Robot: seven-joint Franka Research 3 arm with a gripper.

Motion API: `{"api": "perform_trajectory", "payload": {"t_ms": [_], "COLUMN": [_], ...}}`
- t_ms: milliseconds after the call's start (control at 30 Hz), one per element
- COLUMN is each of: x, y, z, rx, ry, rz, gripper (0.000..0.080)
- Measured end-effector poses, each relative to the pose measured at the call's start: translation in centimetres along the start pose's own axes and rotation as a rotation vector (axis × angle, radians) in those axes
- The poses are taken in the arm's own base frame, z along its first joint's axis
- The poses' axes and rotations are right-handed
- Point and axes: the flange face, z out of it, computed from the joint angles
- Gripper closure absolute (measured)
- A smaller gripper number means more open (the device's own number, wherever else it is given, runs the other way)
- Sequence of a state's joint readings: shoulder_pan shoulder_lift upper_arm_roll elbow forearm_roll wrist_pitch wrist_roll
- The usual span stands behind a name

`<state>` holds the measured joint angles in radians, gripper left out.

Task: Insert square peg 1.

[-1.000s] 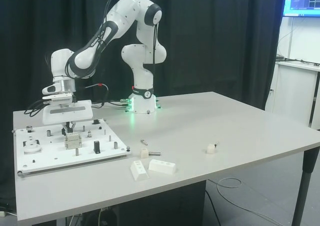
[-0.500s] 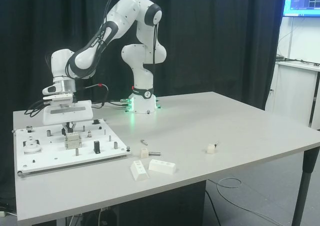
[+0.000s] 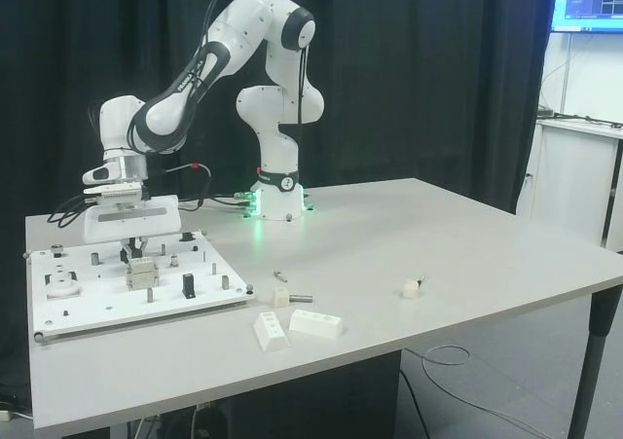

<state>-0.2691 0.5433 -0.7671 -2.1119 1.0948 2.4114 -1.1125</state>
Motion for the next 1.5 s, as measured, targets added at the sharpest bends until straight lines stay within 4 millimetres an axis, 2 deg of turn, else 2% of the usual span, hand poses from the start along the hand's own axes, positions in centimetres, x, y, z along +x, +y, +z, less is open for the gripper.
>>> {"api": "perform_trajectory", "payload": {"t_ms": [1500], "x": [-0.51], "y": [0.48], "z": [0.65], "rx": [-0.003], "ry": [0.014], "rz": [0.053], "gripper": [0.0771]}}
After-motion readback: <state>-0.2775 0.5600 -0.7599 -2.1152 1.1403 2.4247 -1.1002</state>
